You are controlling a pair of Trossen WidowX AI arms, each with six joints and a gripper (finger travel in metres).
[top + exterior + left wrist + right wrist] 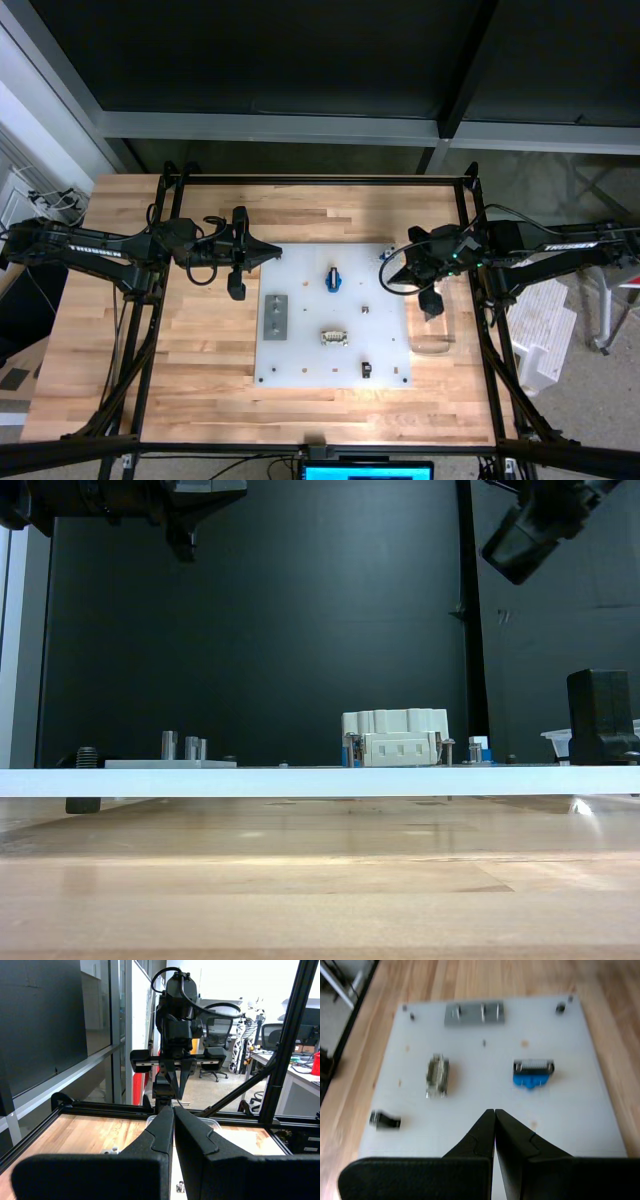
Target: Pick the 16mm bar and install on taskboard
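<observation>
Left gripper (173, 1110) of mine hangs high, fingers pressed together on nothing, pointing across at the right arm (172, 1025). My right gripper (494, 1111), also closed and empty, tilts down over the nearest edge of the white taskboard (470, 1105), with the blue connector (533, 1076) just ahead. I cannot tell where the 16mm bar lies.

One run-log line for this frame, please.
left tool: shut, empty, above taskboard left edge | right tool: shut, empty, above taskboard right edge | 16mm bar: in neither tool, location cannot tell
</observation>
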